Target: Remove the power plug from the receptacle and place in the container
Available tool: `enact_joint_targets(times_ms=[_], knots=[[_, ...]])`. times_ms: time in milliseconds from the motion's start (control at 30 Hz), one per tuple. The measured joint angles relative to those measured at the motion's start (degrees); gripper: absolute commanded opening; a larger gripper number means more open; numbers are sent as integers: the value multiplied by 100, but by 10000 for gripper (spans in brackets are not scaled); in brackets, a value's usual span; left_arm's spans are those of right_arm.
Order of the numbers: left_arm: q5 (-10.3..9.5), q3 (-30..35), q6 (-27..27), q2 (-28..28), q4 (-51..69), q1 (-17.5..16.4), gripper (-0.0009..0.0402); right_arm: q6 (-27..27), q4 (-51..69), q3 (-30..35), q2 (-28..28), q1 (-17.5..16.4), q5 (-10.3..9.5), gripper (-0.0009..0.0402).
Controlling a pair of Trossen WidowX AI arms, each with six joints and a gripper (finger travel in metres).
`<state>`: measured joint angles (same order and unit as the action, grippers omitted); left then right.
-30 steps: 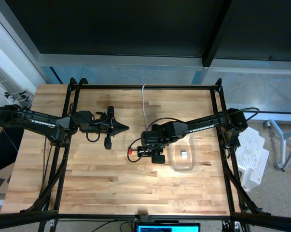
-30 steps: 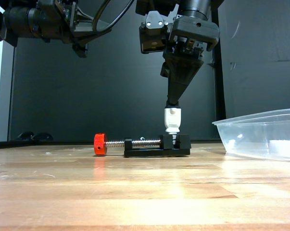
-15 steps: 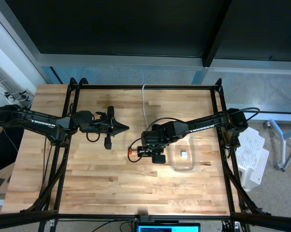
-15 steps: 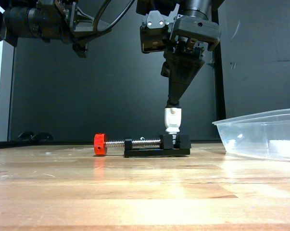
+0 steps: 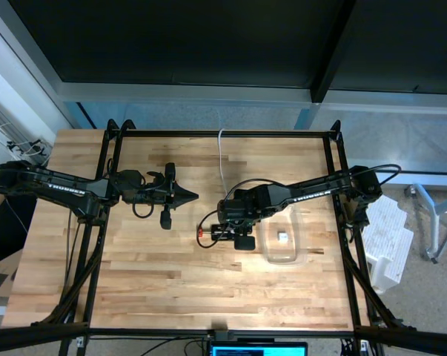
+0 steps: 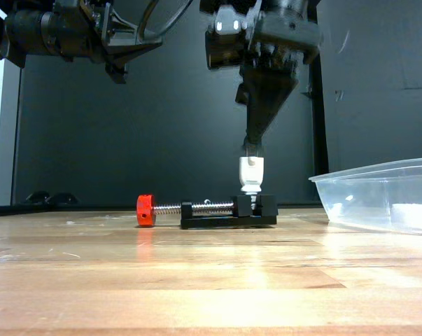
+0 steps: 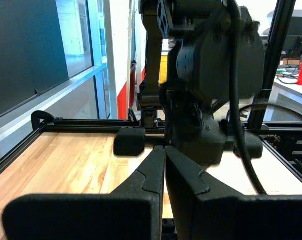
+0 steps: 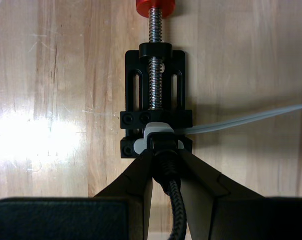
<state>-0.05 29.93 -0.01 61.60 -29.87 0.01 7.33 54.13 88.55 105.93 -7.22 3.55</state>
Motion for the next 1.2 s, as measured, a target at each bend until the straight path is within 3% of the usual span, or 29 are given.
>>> enact_joint_targets(times_ms=[667, 900, 1200], knots=[[0, 0, 0, 0, 2, 0, 0, -35, 640, 118, -382, 13, -11, 0], [0, 2, 0, 0, 2, 0, 0, -35, 636, -562, -1051, -11, -11, 0], [2, 2, 0, 0, 2, 0, 0, 11, 105, -1980, -1963, -114, -13, 0]])
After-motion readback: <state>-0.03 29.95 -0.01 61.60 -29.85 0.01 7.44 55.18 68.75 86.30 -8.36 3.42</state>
